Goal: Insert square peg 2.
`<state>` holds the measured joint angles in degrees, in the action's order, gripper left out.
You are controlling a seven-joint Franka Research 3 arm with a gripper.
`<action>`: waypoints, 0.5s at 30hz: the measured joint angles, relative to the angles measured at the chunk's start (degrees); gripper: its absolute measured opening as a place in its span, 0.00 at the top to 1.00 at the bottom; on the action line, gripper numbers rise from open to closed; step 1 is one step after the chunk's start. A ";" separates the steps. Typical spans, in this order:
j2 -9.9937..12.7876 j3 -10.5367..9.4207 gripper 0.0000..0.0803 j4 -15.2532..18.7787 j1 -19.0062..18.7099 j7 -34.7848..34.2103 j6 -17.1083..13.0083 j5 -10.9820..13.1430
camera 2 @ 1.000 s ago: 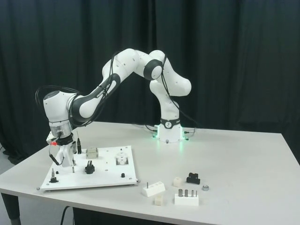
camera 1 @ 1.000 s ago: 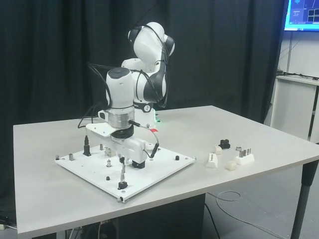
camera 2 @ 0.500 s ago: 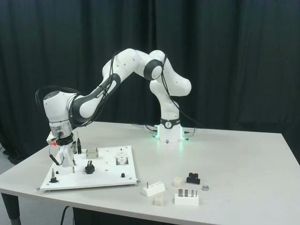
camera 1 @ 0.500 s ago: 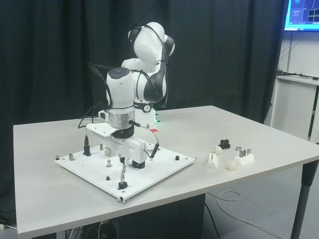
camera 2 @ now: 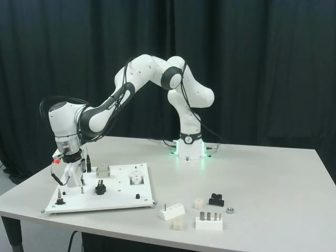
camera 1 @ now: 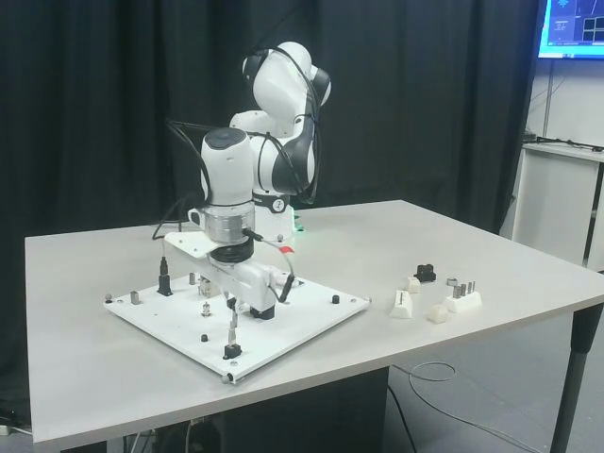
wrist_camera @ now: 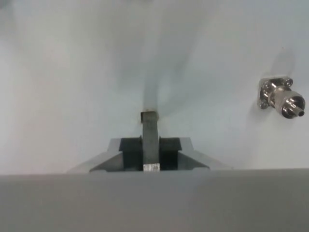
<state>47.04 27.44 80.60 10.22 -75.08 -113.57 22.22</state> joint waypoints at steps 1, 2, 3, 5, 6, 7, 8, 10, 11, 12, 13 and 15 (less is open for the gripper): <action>0.00 0.00 0.91 0.01 0.00 -0.35 -0.04 0.00; 0.00 0.00 0.91 0.01 0.00 -0.70 -0.08 0.00; 0.00 0.00 0.91 0.02 0.00 -1.01 -0.13 0.00; 0.00 0.00 0.91 0.04 0.00 -1.65 -0.22 0.00; 0.00 0.00 0.91 0.04 0.00 -1.97 -0.27 0.00; 0.00 0.00 0.91 0.05 0.00 -2.23 -0.31 0.00; 0.00 0.00 0.91 0.05 0.00 -2.44 -0.36 0.00; 0.00 0.00 0.91 0.07 0.00 -2.67 -0.46 0.00; 0.00 0.00 0.91 0.07 0.00 -2.77 -0.51 0.00; 0.00 0.00 0.91 0.08 0.00 -2.90 -0.55 0.00; 0.00 0.00 0.91 0.09 0.00 -2.99 -0.58 0.00; 0.00 0.00 0.91 0.10 0.00 -3.04 -0.64 0.01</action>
<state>47.04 27.45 80.69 10.22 -78.12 -114.21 22.23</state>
